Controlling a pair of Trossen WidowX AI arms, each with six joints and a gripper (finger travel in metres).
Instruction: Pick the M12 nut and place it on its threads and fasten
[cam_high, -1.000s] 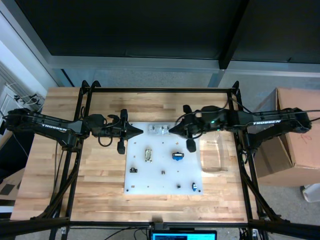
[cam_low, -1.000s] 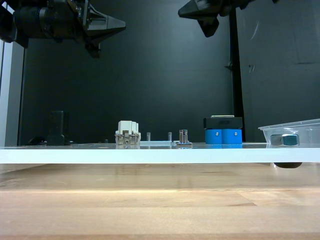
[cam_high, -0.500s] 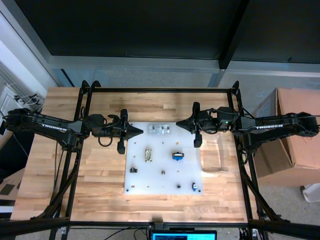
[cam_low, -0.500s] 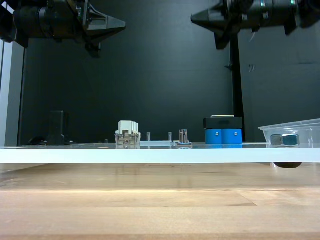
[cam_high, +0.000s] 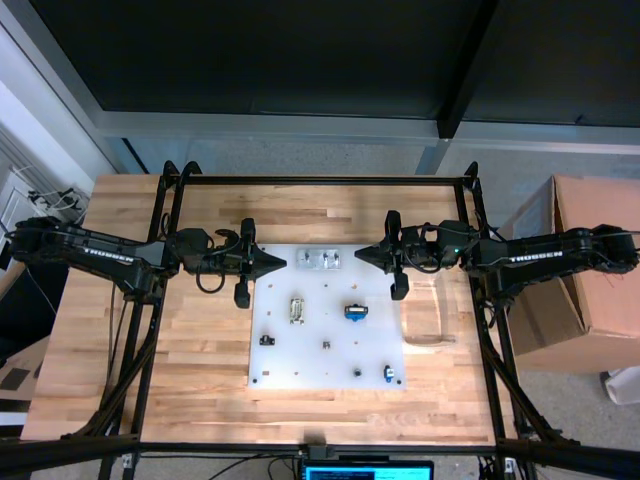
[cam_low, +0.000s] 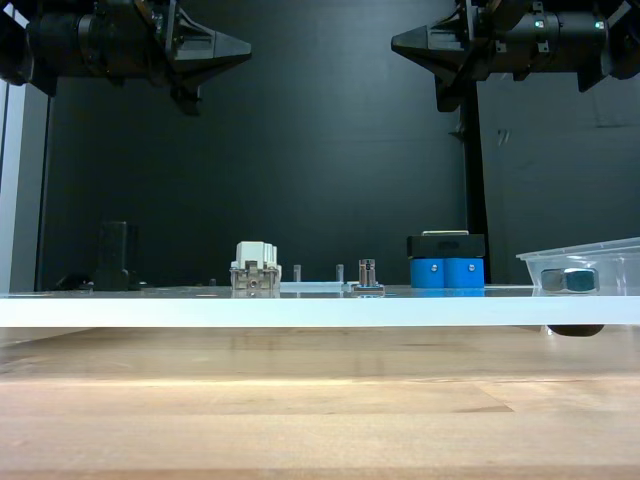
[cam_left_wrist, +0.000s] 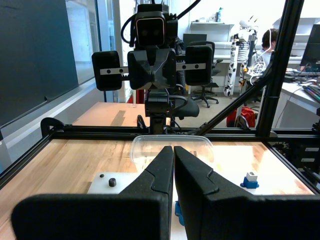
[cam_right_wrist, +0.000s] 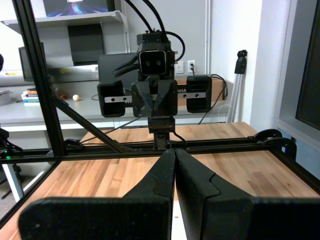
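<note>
Two pincers (cam_high: 283, 262) (cam_high: 358, 253), one board (cam_high: 300, 362), one tray (cam_high: 426, 342), one nut (cam_low: 566, 281)

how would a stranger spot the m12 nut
The left gripper and right gripper hang shut over the white board's far end. Toward its near right edge the M12 nut sits on its stud. Unlike the blue part beside it, it is a squat silver hexagon.

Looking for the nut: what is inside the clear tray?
The high view shows no nut inside the clear tray. The low view's silver nut overlaps its wall; whether on its stud, cannot tell. Shut, the left gripper and right gripper hover above the board's far edge.
</note>
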